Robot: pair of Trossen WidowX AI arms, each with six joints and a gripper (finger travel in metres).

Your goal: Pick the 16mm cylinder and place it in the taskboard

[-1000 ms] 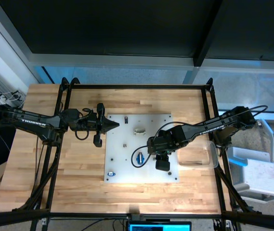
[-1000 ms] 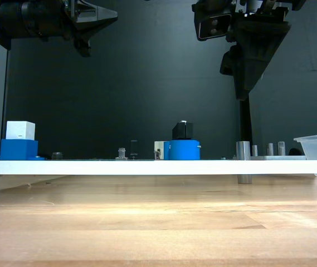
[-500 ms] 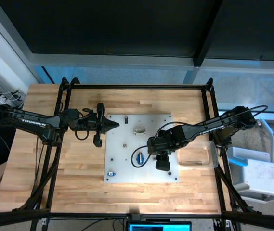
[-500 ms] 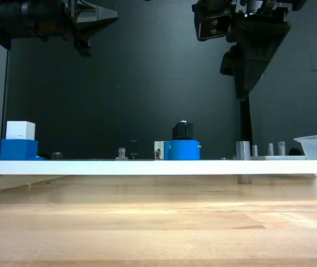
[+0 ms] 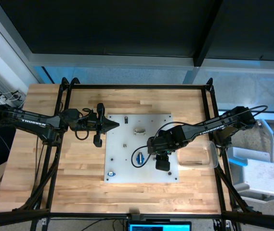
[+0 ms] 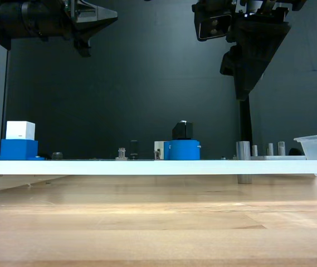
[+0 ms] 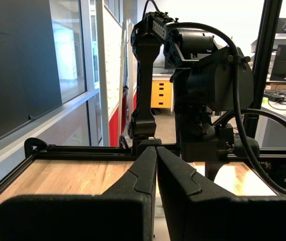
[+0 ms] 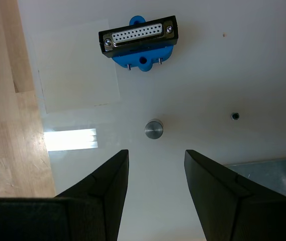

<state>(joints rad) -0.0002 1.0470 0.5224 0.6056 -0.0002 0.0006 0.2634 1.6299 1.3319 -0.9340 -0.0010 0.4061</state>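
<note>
Low view: left gripper (image 6: 112, 18), right gripper (image 6: 242, 93) above taskboard (image 6: 147, 167).

My right gripper (image 8: 156, 153), its 2 fingers spread apart, over the white taskboard (image 8: 198, 60); the 16mm cylinder (image 8: 153, 129) stands on end just beyond my fingertips, blue fitting (image 8: 143, 60) farther ahead.
</note>
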